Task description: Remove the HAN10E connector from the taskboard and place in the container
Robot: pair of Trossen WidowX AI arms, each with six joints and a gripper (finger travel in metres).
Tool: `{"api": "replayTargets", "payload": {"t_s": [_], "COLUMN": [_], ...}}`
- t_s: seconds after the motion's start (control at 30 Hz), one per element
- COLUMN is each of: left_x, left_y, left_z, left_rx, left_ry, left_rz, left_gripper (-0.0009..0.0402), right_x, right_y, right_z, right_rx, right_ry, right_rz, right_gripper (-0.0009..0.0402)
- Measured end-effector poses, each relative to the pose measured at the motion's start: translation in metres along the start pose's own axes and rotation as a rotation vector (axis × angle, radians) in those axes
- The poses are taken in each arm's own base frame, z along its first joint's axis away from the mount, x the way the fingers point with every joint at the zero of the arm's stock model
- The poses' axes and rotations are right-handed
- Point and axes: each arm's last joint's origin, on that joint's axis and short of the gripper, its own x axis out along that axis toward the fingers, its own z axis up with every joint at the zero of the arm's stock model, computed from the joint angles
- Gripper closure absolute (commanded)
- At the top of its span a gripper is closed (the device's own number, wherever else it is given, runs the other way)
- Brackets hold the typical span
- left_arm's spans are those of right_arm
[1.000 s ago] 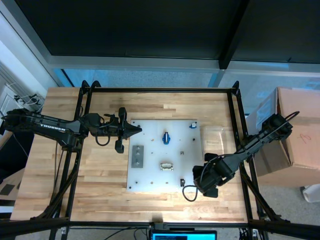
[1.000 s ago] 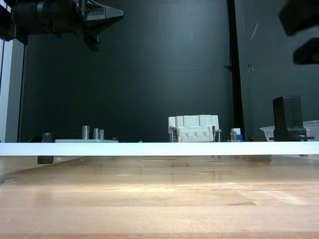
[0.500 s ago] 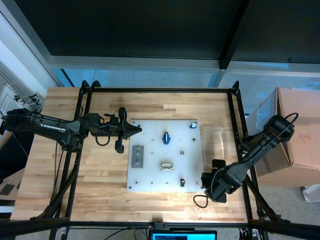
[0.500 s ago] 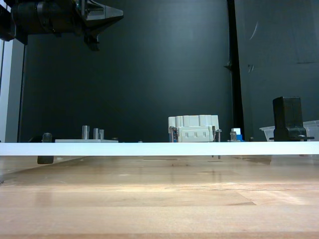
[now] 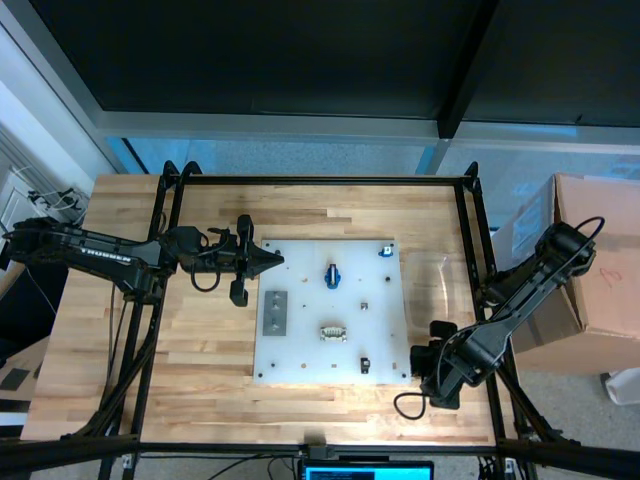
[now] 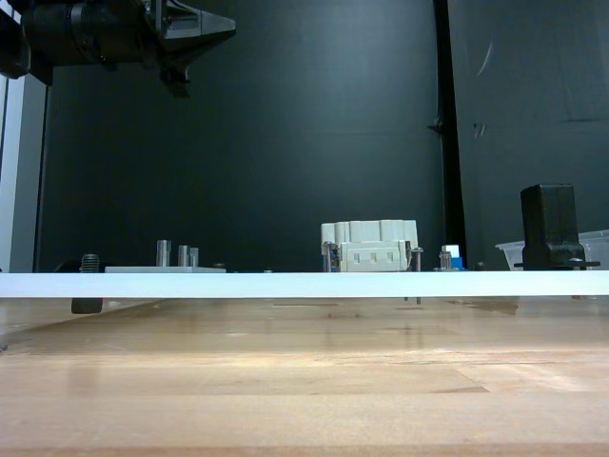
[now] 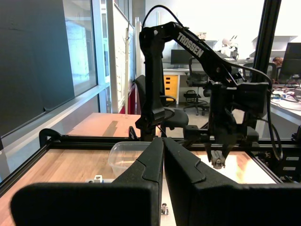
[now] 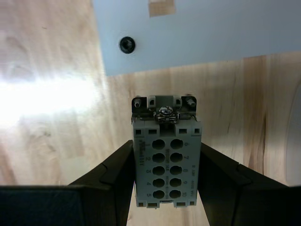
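The grey HAN10E connector [image 8: 167, 172] is held in my right gripper [image 8: 166, 153], which is shut on its two sides. It hangs clear of the white taskboard [image 8: 197, 28], over bare wood just off the board's corner. In the high view the right gripper [image 5: 436, 376] is off the board's near right corner, and the arm hides the connector. A pale connector housing [image 5: 333, 333] still sits on the taskboard [image 5: 300, 350]. The clear container [image 5: 432, 275] lies right of the board. My left gripper [image 5: 274, 258] is shut and empty, raised over the board's far left edge.
A grey block with pegs [image 5: 274, 312], a blue part [image 5: 333, 276] and a small black part [image 5: 366, 364] sit on the board. In the low view the black part [image 6: 550, 227] rises at the right. The black frame rails [image 5: 320, 181] ring the table.
My right arm has swung from above the board's near right part toward the near right, past the board's corner, leaving the low view. The left arm has not moved.
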Motion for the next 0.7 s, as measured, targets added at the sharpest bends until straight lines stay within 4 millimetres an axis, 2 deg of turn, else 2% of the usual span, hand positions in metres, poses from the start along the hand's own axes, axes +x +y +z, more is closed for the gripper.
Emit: {"api": "replayTargets", "payload": {"t_s": [0.3,0.7], "left_x": [0.0,0.0], "left_y": [0.0,0.0], "left_z": [0.0,0.0], "left_rx": [0.0,0.0], "left_ry": [0.0,0.0], "left_rz": [0.0,0.0], "left_gripper": [0.0393,0.0393], "right_x": [-0.011,-0.044], "right_y": [-0.006,-0.026], "right_z": [-0.004,-0.015], "right_rx": [0.002,0.039], "right_ry": [0.003,-0.04], "right_rz": [0.002,0.033], "right_gripper": [0.0391,0.0391]}}
